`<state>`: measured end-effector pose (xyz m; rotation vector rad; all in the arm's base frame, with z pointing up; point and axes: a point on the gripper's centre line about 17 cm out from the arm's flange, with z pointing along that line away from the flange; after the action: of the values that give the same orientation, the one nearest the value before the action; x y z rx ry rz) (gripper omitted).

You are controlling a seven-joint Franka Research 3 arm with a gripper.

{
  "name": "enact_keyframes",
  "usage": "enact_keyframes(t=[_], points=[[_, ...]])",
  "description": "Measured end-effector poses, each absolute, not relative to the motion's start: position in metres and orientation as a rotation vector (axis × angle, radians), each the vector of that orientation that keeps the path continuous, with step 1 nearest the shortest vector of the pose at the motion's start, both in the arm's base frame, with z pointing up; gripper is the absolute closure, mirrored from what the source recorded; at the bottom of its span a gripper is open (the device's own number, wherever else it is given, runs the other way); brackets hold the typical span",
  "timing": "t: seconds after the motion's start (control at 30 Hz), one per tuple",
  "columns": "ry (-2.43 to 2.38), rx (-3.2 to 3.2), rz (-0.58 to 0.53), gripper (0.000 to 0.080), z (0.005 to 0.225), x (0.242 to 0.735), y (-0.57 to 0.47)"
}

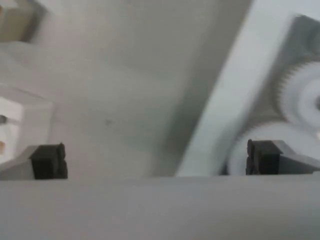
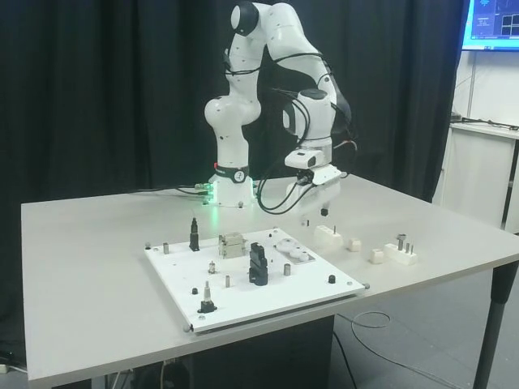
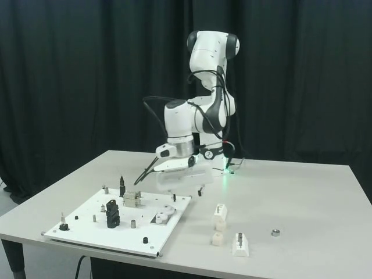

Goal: Pick square peg 1.

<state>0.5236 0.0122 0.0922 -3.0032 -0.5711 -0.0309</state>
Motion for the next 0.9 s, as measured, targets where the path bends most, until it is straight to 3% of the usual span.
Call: enact_keyframes(t=[0.9], points=[[-0.253,-3.086,-0.014,0.0003,0.057,0.492,0.076]])
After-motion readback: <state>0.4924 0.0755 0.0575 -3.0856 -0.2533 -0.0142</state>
